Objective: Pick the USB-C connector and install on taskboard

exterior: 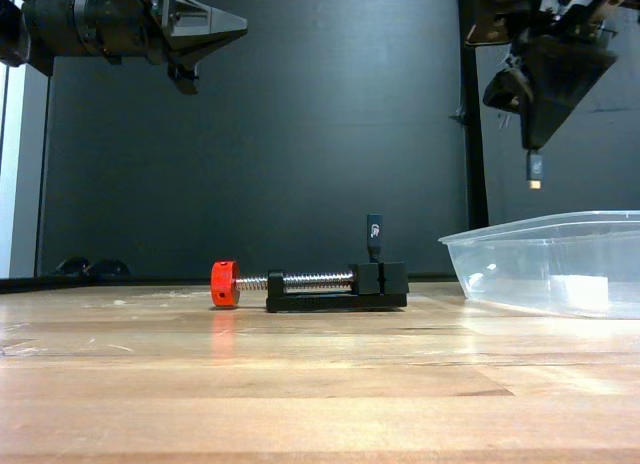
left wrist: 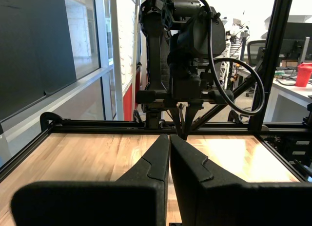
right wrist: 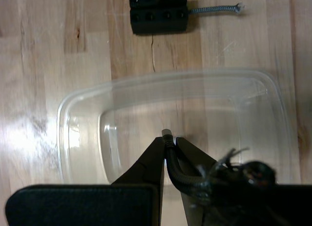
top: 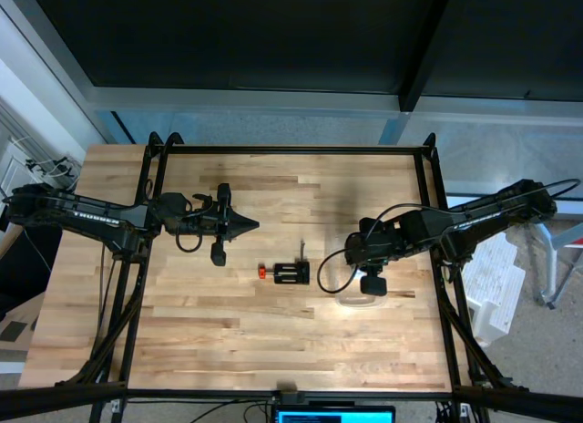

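The taskboard (exterior: 335, 285) is a small black block with a red-orange knob (exterior: 224, 283) and an upright pin (exterior: 373, 234); it lies mid-table (top: 290, 273) and also shows in the right wrist view (right wrist: 158, 14). My right gripper (right wrist: 168, 140) is shut on the USB-C connector (right wrist: 167, 134), gripping its braided cable. In the low view the connector (exterior: 535, 171) hangs tip-down from the right gripper (exterior: 535, 139), well above the table and to the right of the taskboard. My left gripper (top: 246, 224) hovers left of the taskboard, shut and holding nothing (left wrist: 169, 138).
A clear plastic tray (exterior: 500, 246) sits on the table directly under the right gripper, just right of the taskboard (top: 342, 300). A small white piece (exterior: 580, 290) shows inside it. A black frame rail (top: 291, 150) borders the wooden table.
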Robot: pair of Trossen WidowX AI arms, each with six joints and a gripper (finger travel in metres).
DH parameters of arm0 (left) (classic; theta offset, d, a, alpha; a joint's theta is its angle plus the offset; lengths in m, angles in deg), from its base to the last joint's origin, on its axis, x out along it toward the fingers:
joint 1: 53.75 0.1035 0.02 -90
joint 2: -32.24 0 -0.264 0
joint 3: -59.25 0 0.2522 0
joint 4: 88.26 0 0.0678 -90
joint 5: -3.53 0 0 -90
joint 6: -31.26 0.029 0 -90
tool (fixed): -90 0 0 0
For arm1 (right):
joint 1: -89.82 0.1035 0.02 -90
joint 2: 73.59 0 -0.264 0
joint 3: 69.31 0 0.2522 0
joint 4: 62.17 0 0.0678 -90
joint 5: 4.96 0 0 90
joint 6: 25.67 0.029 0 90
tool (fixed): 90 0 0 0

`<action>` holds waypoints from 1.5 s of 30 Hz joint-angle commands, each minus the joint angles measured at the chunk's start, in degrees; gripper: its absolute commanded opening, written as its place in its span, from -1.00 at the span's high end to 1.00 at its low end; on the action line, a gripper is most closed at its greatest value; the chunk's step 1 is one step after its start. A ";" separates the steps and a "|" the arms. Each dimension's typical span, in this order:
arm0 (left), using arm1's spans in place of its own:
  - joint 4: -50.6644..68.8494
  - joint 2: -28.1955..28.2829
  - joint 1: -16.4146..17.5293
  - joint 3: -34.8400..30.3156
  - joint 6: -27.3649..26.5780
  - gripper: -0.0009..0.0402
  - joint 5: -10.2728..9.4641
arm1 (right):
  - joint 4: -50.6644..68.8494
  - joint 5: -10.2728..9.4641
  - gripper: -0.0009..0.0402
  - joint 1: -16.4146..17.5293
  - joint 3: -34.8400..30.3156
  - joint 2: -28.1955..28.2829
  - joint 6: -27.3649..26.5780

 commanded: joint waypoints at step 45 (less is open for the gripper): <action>-0.02 0.00 0.00 -0.02 0.00 0.96 0.00 | 2.64 2.99 0.96 -2.82 -29.00 28.41 -3.28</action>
